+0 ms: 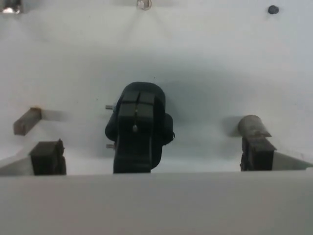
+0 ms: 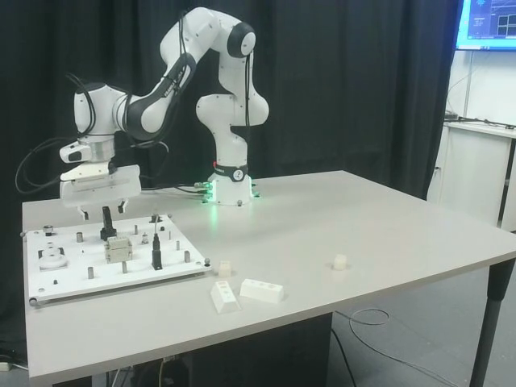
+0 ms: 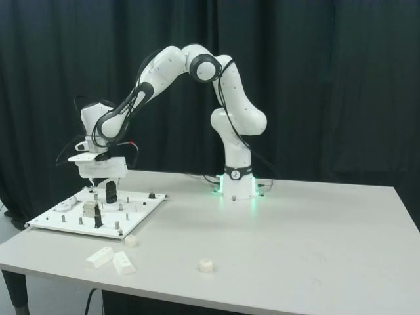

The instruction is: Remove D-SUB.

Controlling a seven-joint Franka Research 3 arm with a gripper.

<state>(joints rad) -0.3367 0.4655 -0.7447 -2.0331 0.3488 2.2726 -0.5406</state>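
Jaws closed on the black plastic D-SUB connector (image 1: 139,128) over the white board (image 2: 177,266); a tilted pull risks slipping or dragging the board.

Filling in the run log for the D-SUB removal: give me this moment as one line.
task: remove D-SUB | gripper: shut on black D-SUB connector | position: above white task board | connector: lifted off board | arm: over board's rear half

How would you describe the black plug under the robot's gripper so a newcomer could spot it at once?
Find the white board at the end of the grey table farthest from the arm's base. The gripper hangs over it, and the black plug sits directly beneath. Unlike the thin pegs nearby, it is bulky and rounded.
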